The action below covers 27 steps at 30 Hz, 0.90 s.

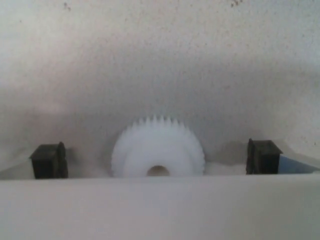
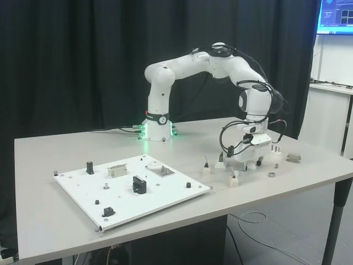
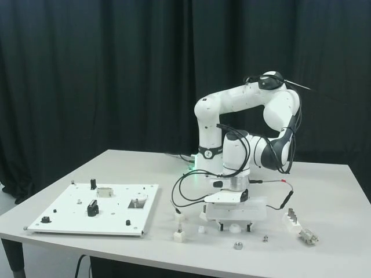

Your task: Pick medium gear.

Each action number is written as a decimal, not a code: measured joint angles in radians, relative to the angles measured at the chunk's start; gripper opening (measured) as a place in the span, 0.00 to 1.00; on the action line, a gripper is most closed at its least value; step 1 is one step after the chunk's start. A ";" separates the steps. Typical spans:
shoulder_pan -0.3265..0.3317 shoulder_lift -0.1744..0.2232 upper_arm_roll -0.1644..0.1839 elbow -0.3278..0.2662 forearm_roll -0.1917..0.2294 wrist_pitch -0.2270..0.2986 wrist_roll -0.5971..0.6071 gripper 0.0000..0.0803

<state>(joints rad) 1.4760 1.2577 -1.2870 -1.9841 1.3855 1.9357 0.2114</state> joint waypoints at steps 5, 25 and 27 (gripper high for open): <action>-0.008 0.000 0.005 0.003 0.006 0.000 0.000 1.00; -0.015 -0.016 0.002 0.017 0.007 0.000 -0.003 0.50; -0.015 -0.022 -0.003 0.017 0.006 -0.004 -0.003 0.50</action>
<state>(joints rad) 1.4609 1.2359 -1.2903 -1.9672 1.3916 1.9322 0.2087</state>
